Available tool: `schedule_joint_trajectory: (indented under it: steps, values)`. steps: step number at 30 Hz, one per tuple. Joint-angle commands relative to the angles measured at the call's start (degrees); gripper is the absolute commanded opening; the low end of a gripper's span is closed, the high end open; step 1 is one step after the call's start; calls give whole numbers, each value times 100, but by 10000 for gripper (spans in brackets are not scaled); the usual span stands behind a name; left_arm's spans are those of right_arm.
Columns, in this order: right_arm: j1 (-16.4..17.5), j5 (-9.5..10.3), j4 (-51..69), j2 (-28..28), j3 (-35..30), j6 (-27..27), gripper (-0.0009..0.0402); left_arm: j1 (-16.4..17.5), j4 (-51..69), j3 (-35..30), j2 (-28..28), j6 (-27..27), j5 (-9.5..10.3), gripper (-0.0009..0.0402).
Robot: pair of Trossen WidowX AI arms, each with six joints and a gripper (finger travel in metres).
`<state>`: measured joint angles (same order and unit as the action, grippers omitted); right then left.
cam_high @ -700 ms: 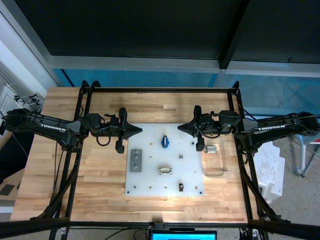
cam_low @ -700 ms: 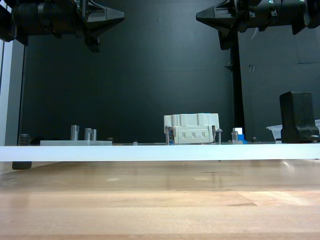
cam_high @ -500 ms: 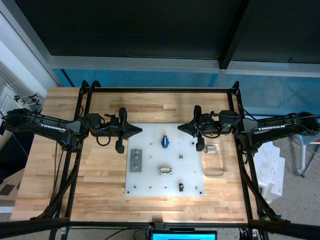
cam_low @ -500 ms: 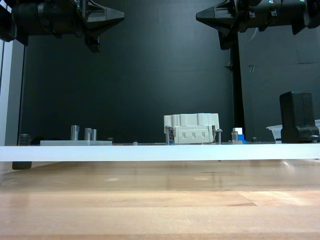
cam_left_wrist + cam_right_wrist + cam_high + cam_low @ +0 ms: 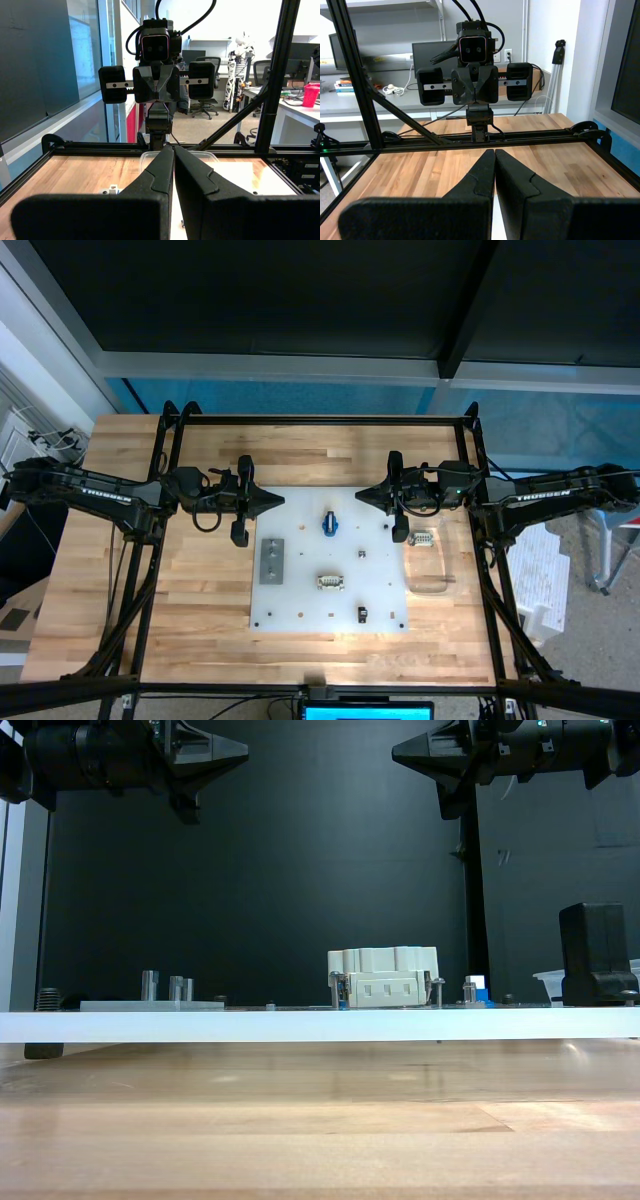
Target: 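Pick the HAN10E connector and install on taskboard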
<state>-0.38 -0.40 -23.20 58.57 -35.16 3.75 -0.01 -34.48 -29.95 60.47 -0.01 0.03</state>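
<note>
Unchanged from a moment ago. Left claw [image 5: 279,500] and right claw [image 5: 360,494], each pressed together, parked high over board [image 5: 300,606]. Connector [image 5: 421,538] untouched in tray [image 5: 430,587], right of board: pickup not begun.

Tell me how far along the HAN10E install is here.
Nothing is done: the HAN10E connector lies in the clear tray beside the taskboard. Nothing in hand: left gripper and right gripper hover high over its far edge, jaws shut and empty. Picking and installing remain.
</note>
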Motion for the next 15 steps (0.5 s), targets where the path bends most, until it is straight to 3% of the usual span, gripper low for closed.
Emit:
schedule_joint_trajectory:
  steps: [1, 6, 15]
  values:
    - [2, -2, 0, 2, 0, 33, 0, 0, 0, 0, 2, 2, -2, 1]
    - [2, -109, 133, 2, -48, 155, 0, 0, 0, 0, 2, 2, -2, 1]
    - [2, -153, 2726, 2, -881, 153, 0, 0, 0, 0, 2, 2, -2, 1]
